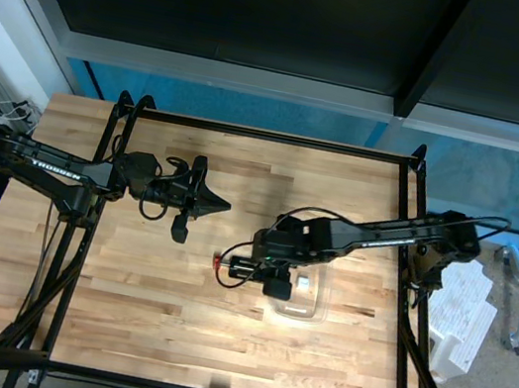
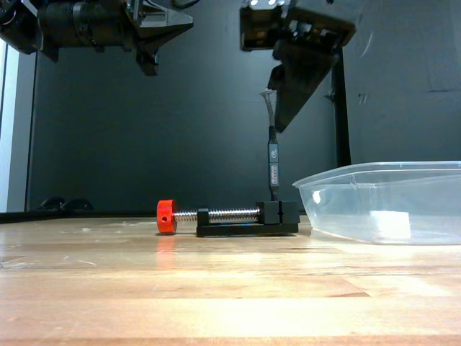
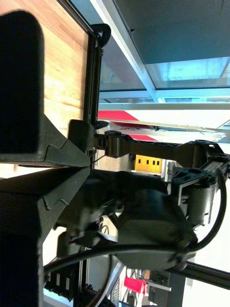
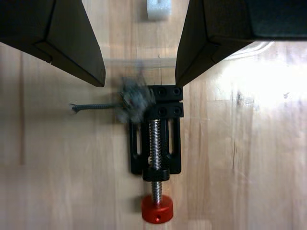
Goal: Pick the usb-c connector and install on the hub
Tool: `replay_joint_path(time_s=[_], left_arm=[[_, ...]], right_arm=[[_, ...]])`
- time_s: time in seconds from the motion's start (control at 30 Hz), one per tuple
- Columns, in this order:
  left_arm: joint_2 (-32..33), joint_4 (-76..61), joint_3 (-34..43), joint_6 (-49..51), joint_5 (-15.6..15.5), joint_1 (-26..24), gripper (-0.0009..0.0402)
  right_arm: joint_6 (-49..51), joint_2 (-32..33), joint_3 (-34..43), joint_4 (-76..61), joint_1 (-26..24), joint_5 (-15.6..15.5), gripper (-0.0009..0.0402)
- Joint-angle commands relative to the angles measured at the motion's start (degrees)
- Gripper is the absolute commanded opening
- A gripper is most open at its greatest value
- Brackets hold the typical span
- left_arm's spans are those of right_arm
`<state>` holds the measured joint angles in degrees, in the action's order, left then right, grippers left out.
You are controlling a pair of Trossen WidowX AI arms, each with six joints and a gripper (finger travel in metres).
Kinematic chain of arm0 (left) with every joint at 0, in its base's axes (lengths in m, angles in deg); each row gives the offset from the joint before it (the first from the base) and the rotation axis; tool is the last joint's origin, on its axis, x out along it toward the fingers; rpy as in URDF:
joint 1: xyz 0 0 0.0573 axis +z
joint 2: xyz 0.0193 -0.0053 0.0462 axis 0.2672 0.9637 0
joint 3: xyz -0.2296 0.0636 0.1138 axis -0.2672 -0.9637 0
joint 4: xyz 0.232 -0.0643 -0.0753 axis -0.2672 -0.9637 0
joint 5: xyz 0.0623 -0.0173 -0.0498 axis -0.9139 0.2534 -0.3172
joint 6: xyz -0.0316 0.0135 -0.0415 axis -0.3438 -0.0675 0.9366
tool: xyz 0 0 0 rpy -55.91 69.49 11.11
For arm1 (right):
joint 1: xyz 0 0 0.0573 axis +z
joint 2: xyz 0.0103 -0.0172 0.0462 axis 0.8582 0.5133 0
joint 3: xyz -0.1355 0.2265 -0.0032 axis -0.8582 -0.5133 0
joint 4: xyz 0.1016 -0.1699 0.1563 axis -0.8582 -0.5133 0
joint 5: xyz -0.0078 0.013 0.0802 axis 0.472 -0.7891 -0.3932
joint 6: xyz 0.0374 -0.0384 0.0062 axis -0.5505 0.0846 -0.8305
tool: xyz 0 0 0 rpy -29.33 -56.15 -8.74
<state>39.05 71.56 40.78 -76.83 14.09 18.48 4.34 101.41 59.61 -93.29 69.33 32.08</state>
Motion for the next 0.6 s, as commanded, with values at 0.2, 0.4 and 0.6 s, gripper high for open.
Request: replay_joint_path(time_s=[0.2, 0.4, 0.6], left_arm=[[0.0, 0.0, 0.0, 0.0, 0.0, 0.0, 0.0], [0.0, 0.0, 0.0, 0.0, 0.0, 0.0, 0.0], [0.0, 0.0, 0.0, 0.0, 0.0, 0.0, 0.0]], right_arm=[[-0.1, -7.0, -7.4, 5.3, 0.0, 0.0, 0.0204], [-0.1, -11.1, -11.5, 8.2, 0.0, 0.0, 0.0204], [-0.1, -12.6, -13.3, 9.6, 0.0, 0.0, 0.0204]])
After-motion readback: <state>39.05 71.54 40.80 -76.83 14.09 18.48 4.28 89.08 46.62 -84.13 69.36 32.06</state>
